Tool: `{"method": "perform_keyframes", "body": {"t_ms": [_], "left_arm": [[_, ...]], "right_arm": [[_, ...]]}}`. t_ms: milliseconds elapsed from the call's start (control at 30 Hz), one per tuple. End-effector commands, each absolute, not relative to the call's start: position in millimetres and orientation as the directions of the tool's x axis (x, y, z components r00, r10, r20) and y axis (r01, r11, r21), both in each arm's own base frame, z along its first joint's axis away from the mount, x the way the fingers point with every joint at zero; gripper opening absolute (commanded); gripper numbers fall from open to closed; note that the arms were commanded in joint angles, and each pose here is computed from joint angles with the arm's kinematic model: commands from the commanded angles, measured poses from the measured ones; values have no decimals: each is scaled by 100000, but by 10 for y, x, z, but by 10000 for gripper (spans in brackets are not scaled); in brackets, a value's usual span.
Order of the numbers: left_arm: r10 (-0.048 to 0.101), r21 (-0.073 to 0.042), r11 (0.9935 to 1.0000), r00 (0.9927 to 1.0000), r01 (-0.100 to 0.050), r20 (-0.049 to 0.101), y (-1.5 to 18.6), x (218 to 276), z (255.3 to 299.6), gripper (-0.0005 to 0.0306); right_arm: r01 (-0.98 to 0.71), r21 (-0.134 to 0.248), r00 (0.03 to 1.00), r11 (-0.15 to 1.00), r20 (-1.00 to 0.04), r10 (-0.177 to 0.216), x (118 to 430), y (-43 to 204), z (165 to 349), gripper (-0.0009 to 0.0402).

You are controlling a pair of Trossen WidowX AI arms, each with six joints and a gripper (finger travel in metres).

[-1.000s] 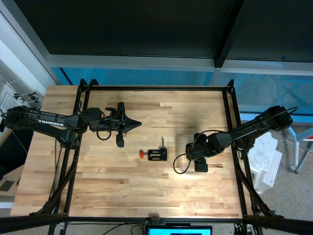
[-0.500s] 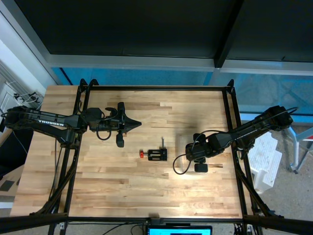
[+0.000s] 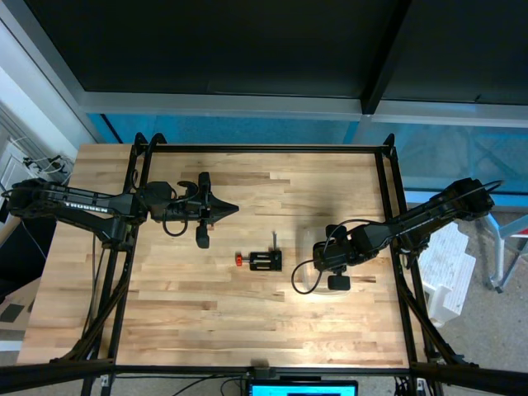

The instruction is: Pick the usb-c connector and install on the hub

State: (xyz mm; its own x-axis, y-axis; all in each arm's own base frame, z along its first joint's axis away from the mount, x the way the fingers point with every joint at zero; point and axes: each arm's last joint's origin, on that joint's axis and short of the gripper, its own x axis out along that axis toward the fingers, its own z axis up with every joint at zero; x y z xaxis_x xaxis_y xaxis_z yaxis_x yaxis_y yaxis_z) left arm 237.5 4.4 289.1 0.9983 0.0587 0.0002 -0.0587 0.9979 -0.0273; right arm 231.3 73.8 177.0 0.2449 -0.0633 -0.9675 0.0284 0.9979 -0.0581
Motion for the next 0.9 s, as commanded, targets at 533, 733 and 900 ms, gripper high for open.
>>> {"method": "perform_keyframes", "body": {"t_ms": [533,733,900], "left_arm": [[5909,-2688,99789,99825,-5908,-19,45,2375,2890,0],[5909,-2688,99789,99825,-5908,-19,45,2375,2890,0],[5871,-2688,99791,99827,-5870,-19,44,2375,2890,0]], "right_arm": [[2817,-5690,24811,99798,-96674,-6212,2312,738,1778,1],[2589,-5344,25960,99824,-96395,-5834,2295,732,1889,0],[2286,-5262,26446,99835,-96272,-5679,2277,725,2059,0]]}}
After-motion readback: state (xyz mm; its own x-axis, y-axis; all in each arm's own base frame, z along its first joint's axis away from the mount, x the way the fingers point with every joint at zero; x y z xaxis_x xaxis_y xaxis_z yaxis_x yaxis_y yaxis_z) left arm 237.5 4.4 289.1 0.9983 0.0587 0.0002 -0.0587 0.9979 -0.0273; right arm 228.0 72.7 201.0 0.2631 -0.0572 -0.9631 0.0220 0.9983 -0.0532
